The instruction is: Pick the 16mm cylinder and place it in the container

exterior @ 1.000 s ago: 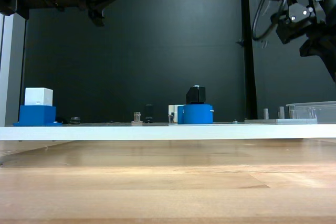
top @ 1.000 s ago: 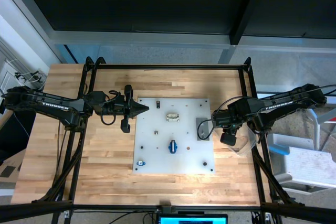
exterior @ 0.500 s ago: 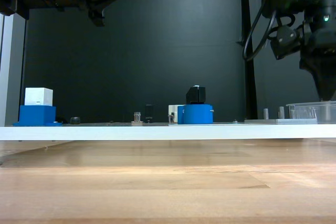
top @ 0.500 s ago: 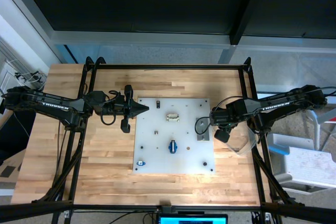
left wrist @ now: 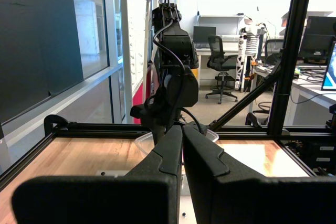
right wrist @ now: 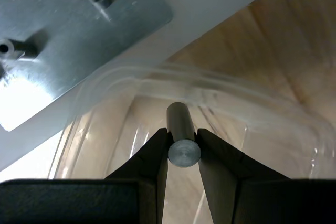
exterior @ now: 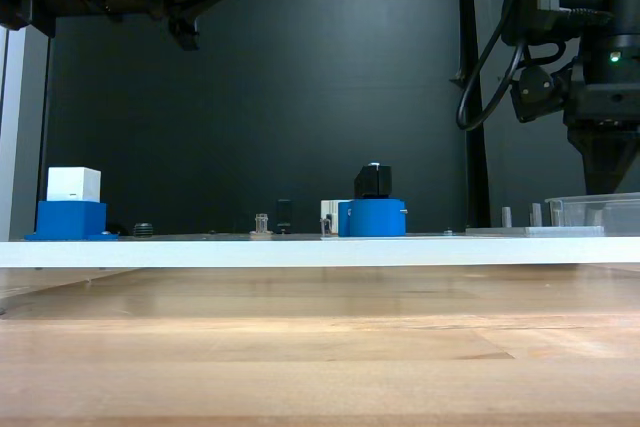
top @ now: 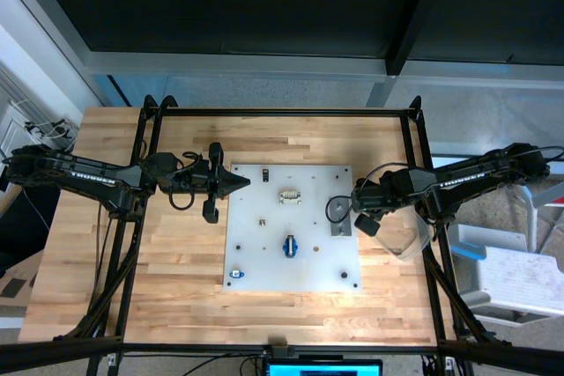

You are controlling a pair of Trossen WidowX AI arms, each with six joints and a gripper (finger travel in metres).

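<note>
I am pinching the 16mm cylinder (right wrist: 184, 152) in the right gripper (right wrist: 182, 139) over the container (right wrist: 226, 98) for release. The left gripper (top: 236, 180), fingers (left wrist: 167, 153) together, is hanging beside the board (top: 264, 253).

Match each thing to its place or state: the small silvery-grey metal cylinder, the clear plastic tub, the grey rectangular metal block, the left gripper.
1 small silvery-grey metal cylinder
2 clear plastic tub
3 grey rectangular metal block
4 left gripper

A on the flat white board
B raised, left of the board, shut
C on the wooden table, below the right gripper
D clamped in the right gripper

Pairs: 1-D, 2-C, 3-A, 4-B
</note>
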